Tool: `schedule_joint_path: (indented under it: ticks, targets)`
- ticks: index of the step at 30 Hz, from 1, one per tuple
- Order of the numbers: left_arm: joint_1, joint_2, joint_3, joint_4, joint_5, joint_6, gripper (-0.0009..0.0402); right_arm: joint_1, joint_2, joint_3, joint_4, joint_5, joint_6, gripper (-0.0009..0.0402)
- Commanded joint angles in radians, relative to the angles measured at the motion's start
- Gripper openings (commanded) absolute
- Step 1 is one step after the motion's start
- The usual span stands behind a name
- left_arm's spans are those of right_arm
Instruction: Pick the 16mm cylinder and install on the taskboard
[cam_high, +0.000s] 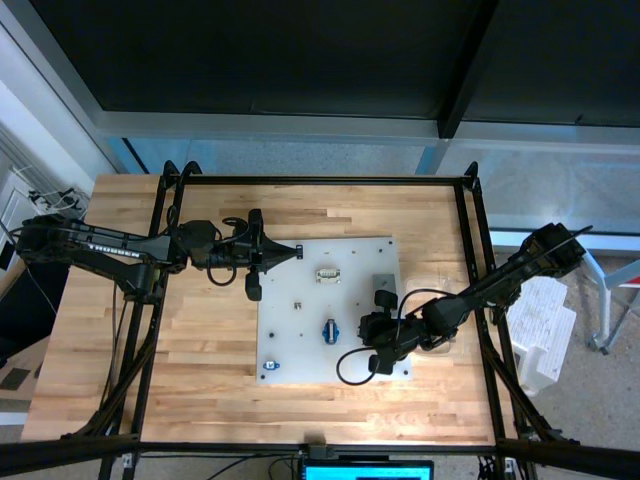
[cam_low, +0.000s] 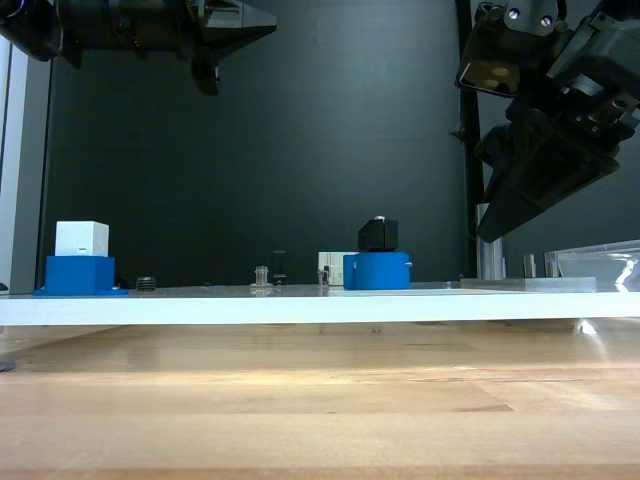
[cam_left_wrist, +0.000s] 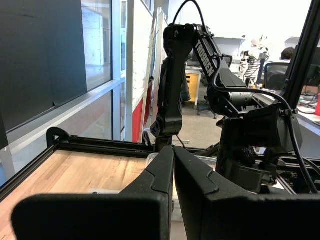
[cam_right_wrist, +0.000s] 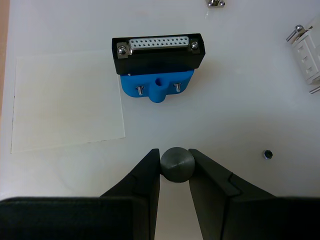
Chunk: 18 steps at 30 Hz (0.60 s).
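My right claw (cam_right_wrist: 174, 166) pinching peg (cam_right_wrist: 177, 164) between fingertips, over white board (cam_right_wrist: 250, 100); left claw (cam_left_wrist: 173, 150) closed, empty, high at board's far-left corner.

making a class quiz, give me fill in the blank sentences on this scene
1. The right gripper is ___ on the small round grey metal 16mm cylinder.
2. It hangs over the flat white square taskboard, near a plastic connector base coloured ___.
3. The left gripper, raised by the board's far left corner, fingers together, holds ___.
Missing: shut; blue; nothing.
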<state>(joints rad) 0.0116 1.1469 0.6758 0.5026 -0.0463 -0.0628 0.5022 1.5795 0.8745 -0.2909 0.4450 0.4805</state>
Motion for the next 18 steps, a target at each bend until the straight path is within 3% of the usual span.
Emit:
schedule_joint_path:
  ticks: [1, 18]
  targets:
    - [0.0, 0.0, 0.0, 0.0, 0.0, 0.0, 0.0, 0.0, 0.001, -0.003, 0.002, 0.0, 0.001, 0.0009]
    - [0.0, 0.0, 0.0, 0.0, 0.0, 0.0, 0.0, -0.001, 0.001, -0.017, 0.023, 0.008, 0.001, 0.0009]
